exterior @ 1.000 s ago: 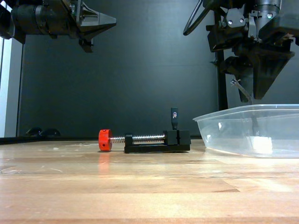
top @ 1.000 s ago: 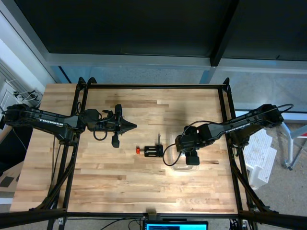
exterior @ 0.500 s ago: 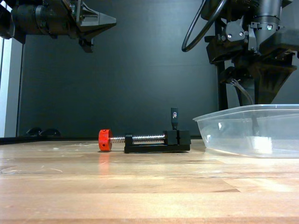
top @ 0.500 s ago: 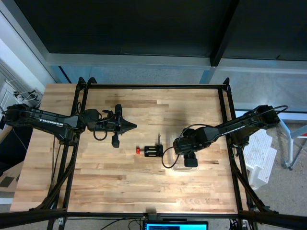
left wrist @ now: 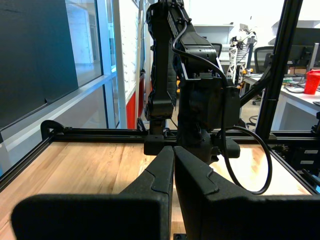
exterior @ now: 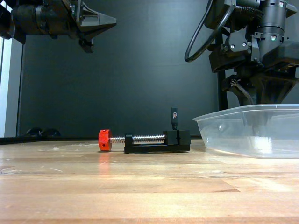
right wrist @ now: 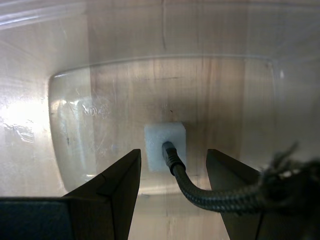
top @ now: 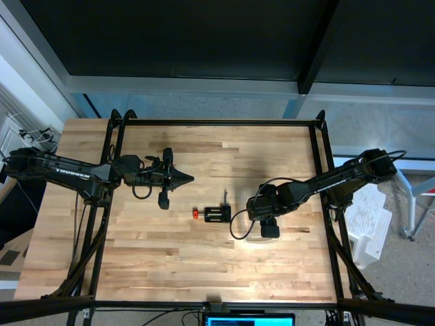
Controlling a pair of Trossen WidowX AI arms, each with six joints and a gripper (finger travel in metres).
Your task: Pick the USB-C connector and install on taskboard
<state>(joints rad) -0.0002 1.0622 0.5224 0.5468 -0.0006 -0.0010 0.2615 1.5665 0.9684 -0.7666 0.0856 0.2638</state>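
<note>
The USB-C connector (right wrist: 169, 151) is a small dark plug on a braided cable, standing in a white foam square (right wrist: 157, 137) on the floor of a clear tray (right wrist: 65, 125). My right gripper (right wrist: 173, 159) hangs open right above it, one finger on each side, touching nothing. In the high view the right gripper (top: 264, 219) is over the tray's left part. The taskboard (top: 214, 214) (exterior: 156, 142), black with an orange-red knob (exterior: 105, 140), lies left of the tray. My left gripper (top: 185, 179) (left wrist: 174, 150) is shut and held high, far left of the taskboard.
The clear plastic tray (exterior: 243, 112) stands right of the taskboard on the wooden table. A black frame (top: 217, 123) runs around the table. The right arm's cable loops (top: 238, 224) between the taskboard and the tray.
The right gripper has come down toward the tray and shifted slightly left. The left arm and the taskboard have not moved.
</note>
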